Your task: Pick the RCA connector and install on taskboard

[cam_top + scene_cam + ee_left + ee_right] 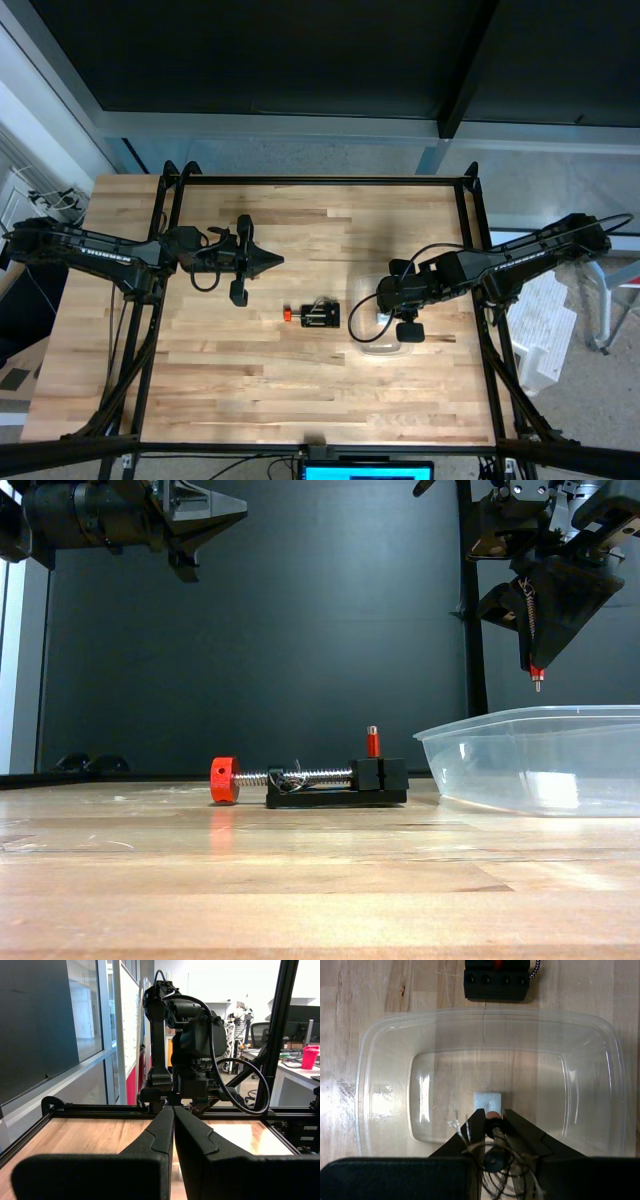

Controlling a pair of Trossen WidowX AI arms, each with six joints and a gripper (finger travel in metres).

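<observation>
Right hand (537,662) hangs over the tray (520,765), to the right of the taskboard (335,785). Its fingers are clamped on the connector (537,677), whose red tip points straight down and stays above the tray's rim. The right wrist view shows the connector (493,1129) pinched between both fingers over the tray's clear floor, where a small white square (487,1100) lies. The taskboard (496,985) sits just beyond the tray's wall, with a strip of bare wood between them.

Left hand (268,261) hovers high and well to the left of the taskboard, its fingers pressed together on nothing.

The taskboard (320,315) is a black block lying flat, with a red knob at its left end, a silvery coil along it and a short red pin standing on top.

Around it the tabletop (300,390) is pale plank wood, finely scratched and glossy enough to mirror the knob. A black frame (320,180) edges the tabletop, and behind it stands a dark panel. Past the right arm, the left wrist view shows an office — windows, desks, chairs.
</observation>
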